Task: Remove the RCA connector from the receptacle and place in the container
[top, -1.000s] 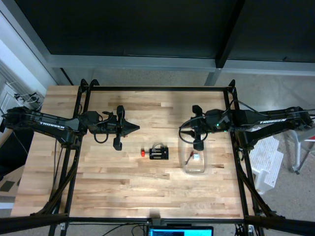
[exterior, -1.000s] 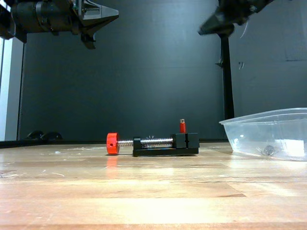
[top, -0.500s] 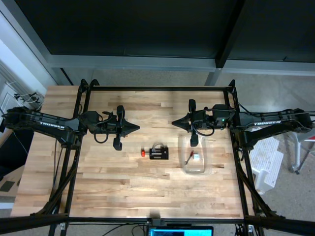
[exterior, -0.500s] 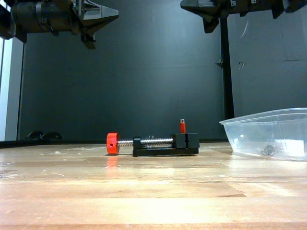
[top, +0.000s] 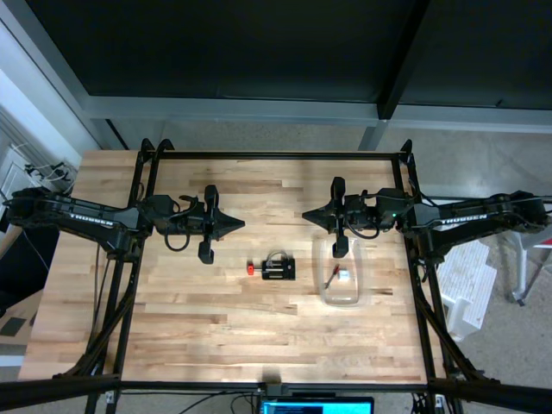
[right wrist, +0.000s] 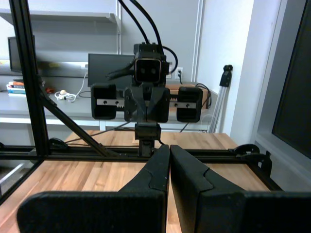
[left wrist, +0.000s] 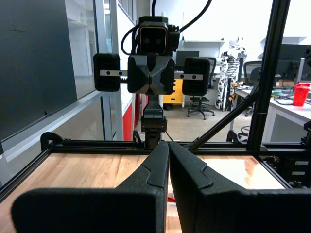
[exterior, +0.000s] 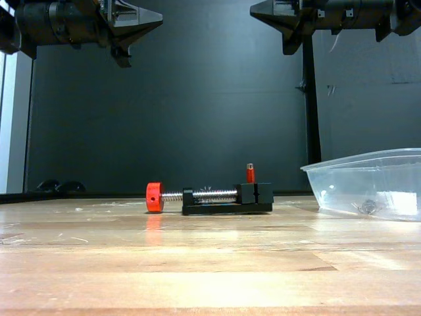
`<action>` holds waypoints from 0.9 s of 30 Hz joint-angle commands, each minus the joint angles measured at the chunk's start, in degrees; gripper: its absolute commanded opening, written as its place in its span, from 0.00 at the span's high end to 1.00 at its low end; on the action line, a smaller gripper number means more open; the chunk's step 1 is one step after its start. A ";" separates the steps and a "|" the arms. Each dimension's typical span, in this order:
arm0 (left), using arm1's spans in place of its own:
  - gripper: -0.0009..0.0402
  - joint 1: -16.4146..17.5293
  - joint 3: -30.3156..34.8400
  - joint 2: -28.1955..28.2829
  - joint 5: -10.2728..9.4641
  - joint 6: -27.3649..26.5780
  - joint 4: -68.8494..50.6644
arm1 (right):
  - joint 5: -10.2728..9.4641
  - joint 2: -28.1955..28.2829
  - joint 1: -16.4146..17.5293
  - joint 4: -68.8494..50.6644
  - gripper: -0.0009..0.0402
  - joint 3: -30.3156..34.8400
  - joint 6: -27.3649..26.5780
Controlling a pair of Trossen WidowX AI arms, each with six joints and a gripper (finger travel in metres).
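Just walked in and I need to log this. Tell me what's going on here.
Nothing is being handled right now. The left gripper and the right gripper both hang shut and empty above the table, pointing at each other. The RCA connector appears to lie in the container, beside a small pale square piece. The receptacle sits apart from it mid-table, so the task looks done.

Low view cut container (exterior: pixel 358 187) at rt edge, left gripper (exterior: pixel 158 24) & right gripper (exterior: pixel 254 9) arms at top; contents were too small to ID.
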 commanded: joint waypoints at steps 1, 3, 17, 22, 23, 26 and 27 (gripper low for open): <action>0.98 0.00 0.02 0.02 0.00 0.00 0.00 | -0.04 0.04 0.02 -0.13 0.98 -0.50 0.96; 0.98 0.00 0.02 0.02 0.00 0.00 0.00 | -0.04 0.07 0.04 -0.15 0.98 -0.83 0.90; 0.98 0.02 0.02 0.02 0.00 0.00 0.00 | 0.13 0.04 0.07 -1.40 0.98 -0.37 0.87; 0.98 0.02 0.02 0.02 0.00 0.00 0.00 | 0.13 0.04 0.07 -1.38 0.98 -0.37 0.87; 0.98 0.00 0.02 0.02 0.00 0.00 0.00 | 0.13 0.04 0.07 -1.38 0.98 -0.37 0.87; 0.98 0.02 0.02 0.02 0.00 0.00 0.02 | 0.15 0.02 0.07 -1.27 0.98 -0.37 0.87; 0.98 0.00 0.02 0.00 0.00 0.00 0.00 | 0.15 0.02 0.07 -1.27 0.98 -0.37 0.87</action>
